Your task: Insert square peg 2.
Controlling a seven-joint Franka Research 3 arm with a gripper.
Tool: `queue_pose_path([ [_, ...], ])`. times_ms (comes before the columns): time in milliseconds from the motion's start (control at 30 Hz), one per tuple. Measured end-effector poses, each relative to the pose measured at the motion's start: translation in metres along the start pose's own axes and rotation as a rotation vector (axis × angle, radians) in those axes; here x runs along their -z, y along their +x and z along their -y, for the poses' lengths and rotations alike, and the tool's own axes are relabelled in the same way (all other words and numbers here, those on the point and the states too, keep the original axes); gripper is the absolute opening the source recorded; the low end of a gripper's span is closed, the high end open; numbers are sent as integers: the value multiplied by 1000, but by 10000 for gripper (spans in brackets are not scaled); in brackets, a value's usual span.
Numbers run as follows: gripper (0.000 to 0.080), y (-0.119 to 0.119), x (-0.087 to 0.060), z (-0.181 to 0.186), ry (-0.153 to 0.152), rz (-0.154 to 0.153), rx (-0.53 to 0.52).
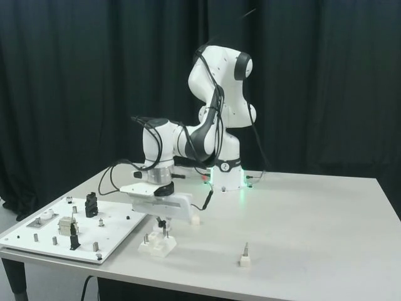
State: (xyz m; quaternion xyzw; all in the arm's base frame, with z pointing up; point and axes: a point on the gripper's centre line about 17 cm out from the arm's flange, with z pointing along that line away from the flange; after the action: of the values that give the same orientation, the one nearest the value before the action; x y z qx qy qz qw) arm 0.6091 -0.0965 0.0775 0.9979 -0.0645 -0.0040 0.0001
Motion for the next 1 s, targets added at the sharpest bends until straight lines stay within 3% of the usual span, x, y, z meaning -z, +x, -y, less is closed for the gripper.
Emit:
queue_pose_path([
  [367, 78, 0, 18, -5, 2, 2, 3],
  [1000, 78, -13, 33, -69, -85, 44, 120],
])
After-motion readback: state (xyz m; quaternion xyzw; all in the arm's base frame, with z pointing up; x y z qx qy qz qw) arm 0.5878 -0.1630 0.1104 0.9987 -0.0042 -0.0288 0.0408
